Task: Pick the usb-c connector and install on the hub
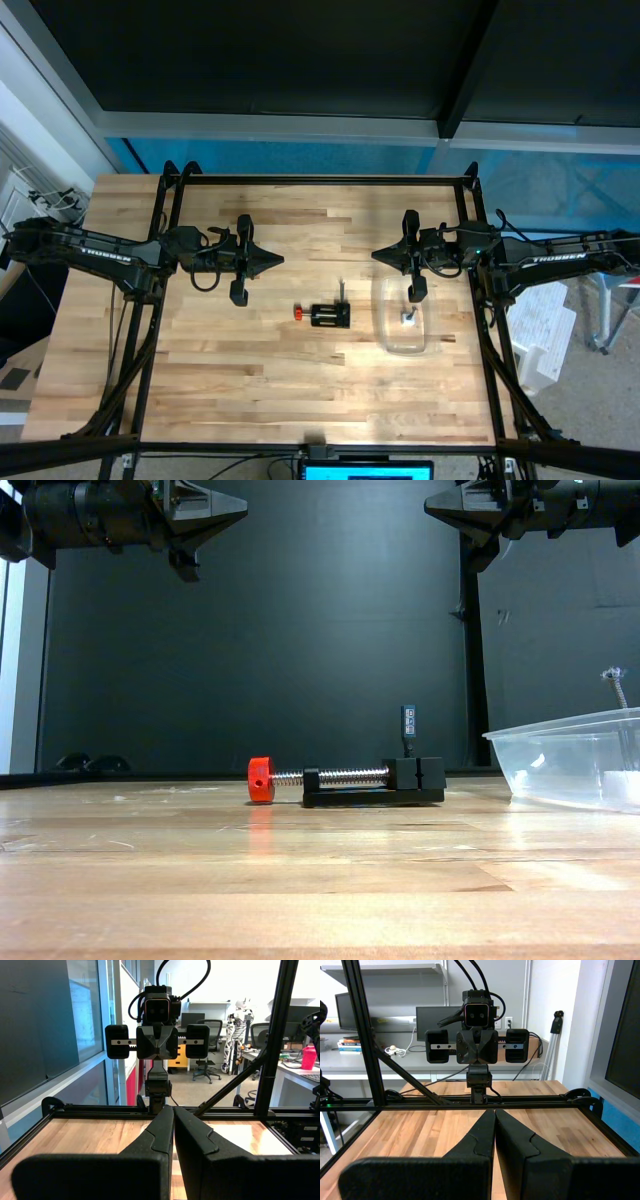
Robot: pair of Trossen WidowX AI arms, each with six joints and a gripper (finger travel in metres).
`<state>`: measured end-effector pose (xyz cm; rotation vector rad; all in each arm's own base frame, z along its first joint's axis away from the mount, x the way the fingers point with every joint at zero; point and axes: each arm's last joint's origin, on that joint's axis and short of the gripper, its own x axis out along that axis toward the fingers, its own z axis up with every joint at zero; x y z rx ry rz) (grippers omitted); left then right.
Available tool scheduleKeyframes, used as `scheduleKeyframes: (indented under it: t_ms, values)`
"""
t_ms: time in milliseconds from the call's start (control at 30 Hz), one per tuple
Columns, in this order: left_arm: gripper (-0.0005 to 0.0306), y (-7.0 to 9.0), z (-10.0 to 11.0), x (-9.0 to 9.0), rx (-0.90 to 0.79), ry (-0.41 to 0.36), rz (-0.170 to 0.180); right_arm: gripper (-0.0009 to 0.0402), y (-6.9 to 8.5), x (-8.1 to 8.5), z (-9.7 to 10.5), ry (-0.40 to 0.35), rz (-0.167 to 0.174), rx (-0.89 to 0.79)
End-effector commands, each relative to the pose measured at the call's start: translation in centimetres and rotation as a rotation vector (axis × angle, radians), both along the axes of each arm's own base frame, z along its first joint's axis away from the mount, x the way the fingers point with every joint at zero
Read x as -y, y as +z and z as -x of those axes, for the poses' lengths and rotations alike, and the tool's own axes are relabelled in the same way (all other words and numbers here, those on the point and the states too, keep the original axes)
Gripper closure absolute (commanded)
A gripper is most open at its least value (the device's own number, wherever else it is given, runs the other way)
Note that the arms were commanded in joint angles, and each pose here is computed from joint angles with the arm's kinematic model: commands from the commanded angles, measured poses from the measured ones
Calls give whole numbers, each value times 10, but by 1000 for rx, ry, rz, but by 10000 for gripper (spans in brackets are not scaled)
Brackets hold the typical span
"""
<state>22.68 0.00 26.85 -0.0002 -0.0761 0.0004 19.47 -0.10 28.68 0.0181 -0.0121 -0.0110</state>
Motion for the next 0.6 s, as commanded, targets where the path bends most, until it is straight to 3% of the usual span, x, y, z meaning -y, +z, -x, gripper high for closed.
scheduleKeyframes:
  t_ms: [33,233,600]
  values:
    - [300,0,0,0,0,0,0,393,0,0,0,0,0,0]
    - [300,0,0,0,0,0,0,393,0,0,0,0,-10,1]
    - [300,0,0,0,0,0,0,393,-5,0,0,-3,-133,-46]
